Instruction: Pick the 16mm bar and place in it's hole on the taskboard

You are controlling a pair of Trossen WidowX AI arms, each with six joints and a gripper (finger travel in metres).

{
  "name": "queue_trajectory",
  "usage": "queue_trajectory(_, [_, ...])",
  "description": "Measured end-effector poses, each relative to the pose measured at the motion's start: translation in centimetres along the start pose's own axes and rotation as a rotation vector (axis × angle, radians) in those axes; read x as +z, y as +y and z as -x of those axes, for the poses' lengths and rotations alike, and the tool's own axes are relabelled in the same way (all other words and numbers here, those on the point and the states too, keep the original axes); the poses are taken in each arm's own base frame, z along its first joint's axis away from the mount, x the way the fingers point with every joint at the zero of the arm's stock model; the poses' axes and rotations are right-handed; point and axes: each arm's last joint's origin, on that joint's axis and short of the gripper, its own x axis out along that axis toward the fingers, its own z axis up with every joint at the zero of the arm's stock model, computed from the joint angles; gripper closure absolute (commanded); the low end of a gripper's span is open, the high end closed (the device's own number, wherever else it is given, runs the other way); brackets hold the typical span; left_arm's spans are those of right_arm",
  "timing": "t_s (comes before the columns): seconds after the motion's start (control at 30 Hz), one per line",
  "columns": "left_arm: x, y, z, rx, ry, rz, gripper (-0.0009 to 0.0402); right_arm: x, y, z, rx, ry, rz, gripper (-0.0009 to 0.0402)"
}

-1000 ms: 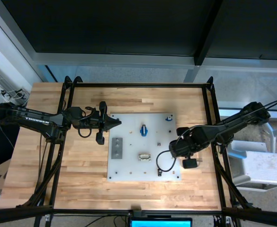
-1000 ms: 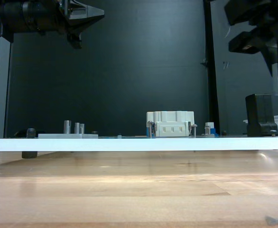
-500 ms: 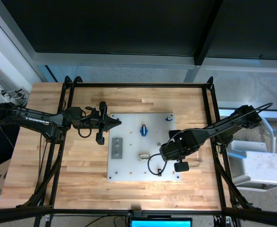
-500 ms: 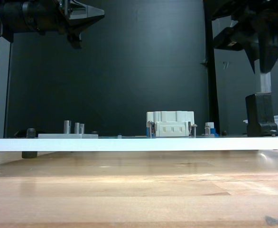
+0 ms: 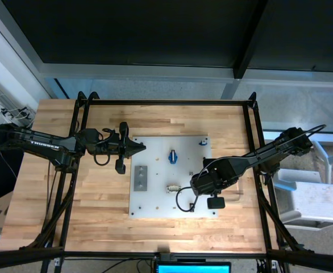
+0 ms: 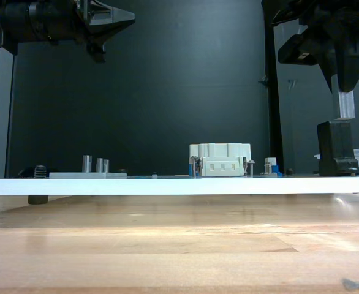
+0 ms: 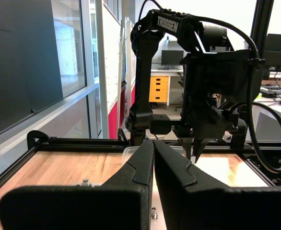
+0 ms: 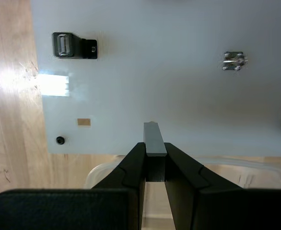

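My right gripper [image 8: 152, 152] is shut on the 16mm bar [image 8: 153, 139], a short grey metal bar standing upright between the fingers. In the low view the bar [image 6: 345, 105] hangs from the right gripper [image 6: 342, 76] well above the board, over a black block [image 6: 336, 147]. From above, the right gripper [image 5: 200, 185] is over the right part of the white taskboard [image 5: 155, 205]. My left gripper [image 5: 141, 147] hovers at the board's far left edge; its fingers [image 7: 145, 158] are pressed together with nothing held. It stays high in the low view [image 6: 127, 15].
A grey block [image 5: 140, 177] with short metal pegs [image 6: 86, 163] sits on the board's left. A white connector [image 5: 174, 188] stands mid-board and a blue part [image 5: 173, 156] lies farther back. A black socket [image 8: 73, 45] and a small screw fitting [image 8: 235, 61] lie below the bar.
My right gripper has moved left with the bar, from beyond the board's right edge to over its right part, then nearly settled. The left arm has not moved.
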Motion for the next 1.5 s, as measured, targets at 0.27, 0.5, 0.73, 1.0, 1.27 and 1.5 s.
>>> queue_trajectory(0.27, [0.0,0.0,0.0,0.0,0.0,0.0,0.0393,-0.1,0.3,0.0,0.016,0.004,-0.007,0.036])
queue_trajectory(0.5, [0.0,0.0,0.0,0.0,0.0,0.0,0.0393,0.2,0.6,-0.5,0.017,0.005,-0.037,0.03])
queue_trajectory(0.73, [0.0,0.0,0.0,0.0,0.0,0.0,0.0393,1.5,1.2,-0.7,0.019,-0.007,-0.043,0.0247])
queue_trajectory(1.0, [0.0,0.0,0.0,0.0,0.0,0.0,0.0393,3.4,2.0,-0.8,0.016,0.0,-0.041,0.0198])
queue_trajectory(1.27, [0.0,0.0,0.0,0.0,0.0,0.0,0.0393,4.8,2.6,-1.1,0.011,0.012,-0.062,0.0175])
queue_trajectory(1.5, [0.0,0.0,0.0,0.0,0.0,0.0,0.0393,4.8,2.6,-1.1,0.01,0.013,-0.091,0.0178])
